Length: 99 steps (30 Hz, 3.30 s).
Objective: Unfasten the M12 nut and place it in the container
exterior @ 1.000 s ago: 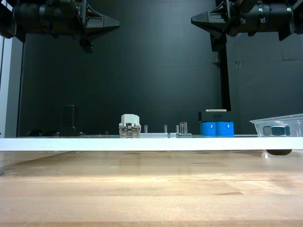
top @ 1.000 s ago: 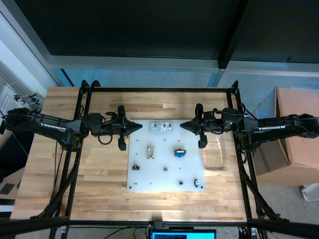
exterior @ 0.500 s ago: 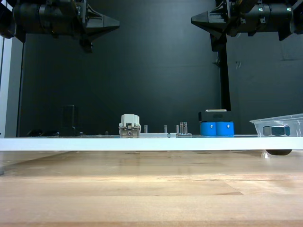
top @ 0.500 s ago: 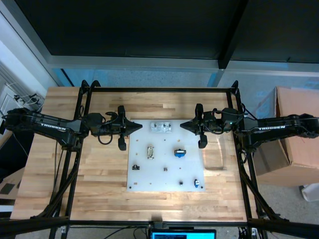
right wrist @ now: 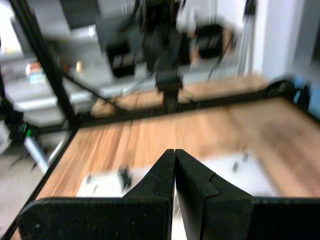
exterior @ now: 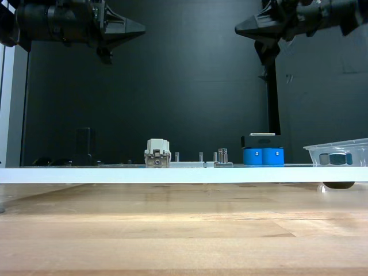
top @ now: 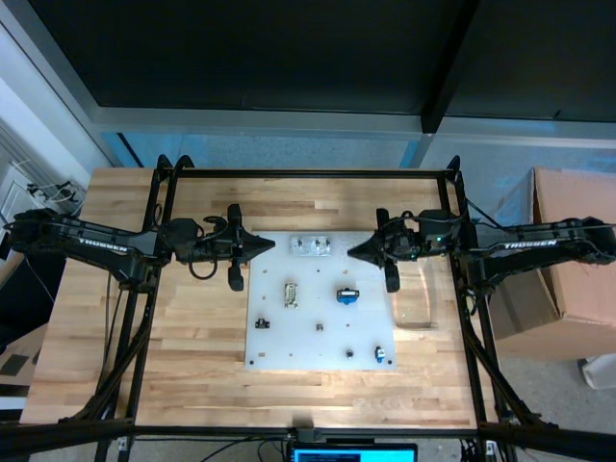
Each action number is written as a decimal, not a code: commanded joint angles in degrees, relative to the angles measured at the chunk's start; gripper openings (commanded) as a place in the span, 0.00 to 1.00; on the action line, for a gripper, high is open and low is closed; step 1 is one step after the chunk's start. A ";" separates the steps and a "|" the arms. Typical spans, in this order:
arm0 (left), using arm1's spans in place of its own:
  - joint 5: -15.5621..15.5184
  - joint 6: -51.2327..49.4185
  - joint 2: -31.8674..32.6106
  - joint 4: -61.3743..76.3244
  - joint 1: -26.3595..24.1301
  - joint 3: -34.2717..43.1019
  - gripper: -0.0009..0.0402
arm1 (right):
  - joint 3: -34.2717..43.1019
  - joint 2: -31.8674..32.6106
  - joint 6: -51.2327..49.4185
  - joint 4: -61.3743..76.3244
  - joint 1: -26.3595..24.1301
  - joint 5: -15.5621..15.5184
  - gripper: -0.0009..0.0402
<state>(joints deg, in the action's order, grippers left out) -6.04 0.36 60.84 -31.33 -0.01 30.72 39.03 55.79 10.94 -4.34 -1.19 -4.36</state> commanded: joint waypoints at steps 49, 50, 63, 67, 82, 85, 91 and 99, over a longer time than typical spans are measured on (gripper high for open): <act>0.02 0.00 0.02 -0.02 0.02 -0.02 0.02 | 57.86 49.05 37.64 77.66 28.24 4.33 0.02; 0.02 0.00 0.02 -0.02 0.00 0.00 0.02 | 57.86 49.20 37.92 77.66 28.26 4.35 0.02; 0.02 0.00 0.02 -0.02 0.00 0.00 0.02 | 55.67 51.71 40.30 76.02 28.37 5.01 0.14; 0.02 0.00 0.02 -0.07 0.02 0.00 0.02 | 55.06 52.92 41.38 74.55 28.61 6.29 0.24; 0.02 0.00 0.02 -0.02 0.02 0.00 0.02 | 49.07 55.25 46.47 66.49 29.92 5.75 0.49; 0.02 0.00 0.02 -0.04 0.00 0.00 0.02 | 47.60 55.25 47.63 65.70 30.38 5.77 0.49; 0.02 0.00 0.02 -0.04 0.00 0.00 0.02 | 45.13 55.25 48.33 62.27 30.82 5.81 0.49; 0.02 0.00 0.02 -0.02 0.00 -0.02 0.02 | 42.75 55.25 48.63 59.25 31.04 6.14 0.47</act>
<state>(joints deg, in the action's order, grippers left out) -6.02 0.36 60.84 -31.35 -0.01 30.70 81.78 111.09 59.59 54.96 29.80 1.58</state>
